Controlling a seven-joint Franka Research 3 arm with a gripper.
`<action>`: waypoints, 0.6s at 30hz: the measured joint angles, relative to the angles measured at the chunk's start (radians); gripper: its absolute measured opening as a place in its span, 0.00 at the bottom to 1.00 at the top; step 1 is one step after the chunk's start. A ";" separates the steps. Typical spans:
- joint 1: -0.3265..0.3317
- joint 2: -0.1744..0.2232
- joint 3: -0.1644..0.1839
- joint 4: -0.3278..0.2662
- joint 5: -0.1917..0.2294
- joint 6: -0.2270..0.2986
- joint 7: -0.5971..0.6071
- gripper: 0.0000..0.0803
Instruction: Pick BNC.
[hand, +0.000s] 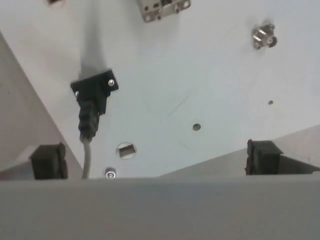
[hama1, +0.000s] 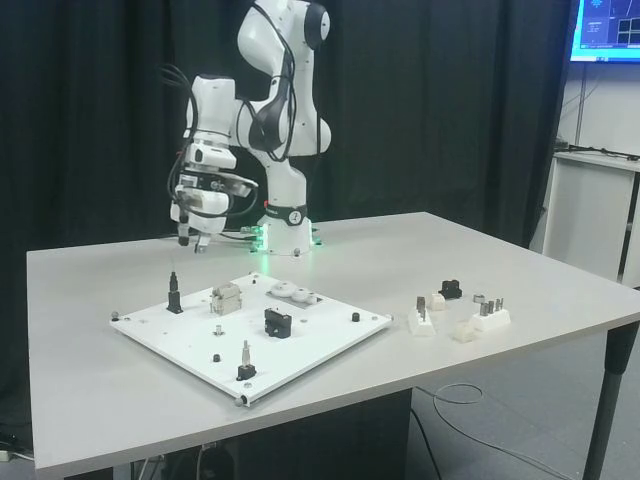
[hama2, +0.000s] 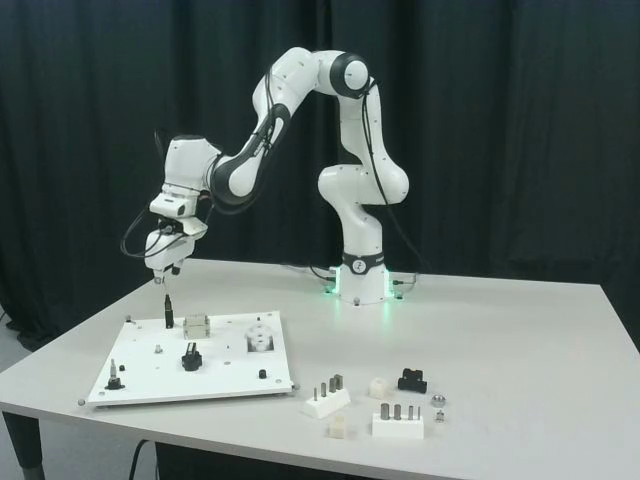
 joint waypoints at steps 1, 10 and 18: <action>0.004 -0.001 0.001 0.005 -0.004 -0.013 0.019 1.00; 0.072 -0.014 0.004 0.059 -0.034 -0.149 0.188 1.00; 0.160 -0.017 0.006 0.109 -0.041 -0.256 0.409 1.00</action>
